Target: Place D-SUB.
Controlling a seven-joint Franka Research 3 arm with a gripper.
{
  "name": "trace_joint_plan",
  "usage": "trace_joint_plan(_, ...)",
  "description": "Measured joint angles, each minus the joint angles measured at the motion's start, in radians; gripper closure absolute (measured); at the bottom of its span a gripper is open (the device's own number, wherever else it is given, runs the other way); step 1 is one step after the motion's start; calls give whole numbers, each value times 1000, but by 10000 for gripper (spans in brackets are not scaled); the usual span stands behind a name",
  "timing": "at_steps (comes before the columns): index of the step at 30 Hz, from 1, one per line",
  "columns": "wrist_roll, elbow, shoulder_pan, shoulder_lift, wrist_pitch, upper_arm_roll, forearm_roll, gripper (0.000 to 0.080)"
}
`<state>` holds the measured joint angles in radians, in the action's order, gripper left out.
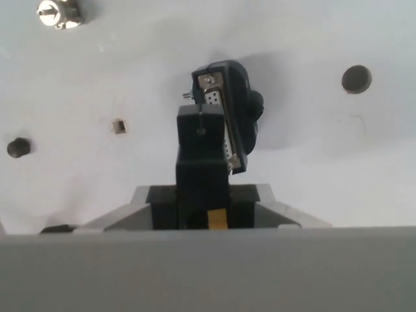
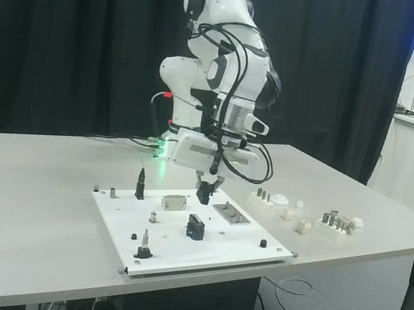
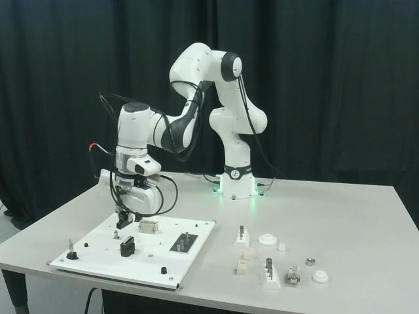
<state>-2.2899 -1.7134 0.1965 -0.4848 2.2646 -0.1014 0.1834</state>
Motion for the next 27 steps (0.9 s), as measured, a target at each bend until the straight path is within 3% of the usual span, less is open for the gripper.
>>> trace_joint_plan(12, 0, 1, 1, 7, -19, 10, 0, 648)
trace_joint_plan(27, 84, 1, -3, 11, -50, 87, -2, 648)
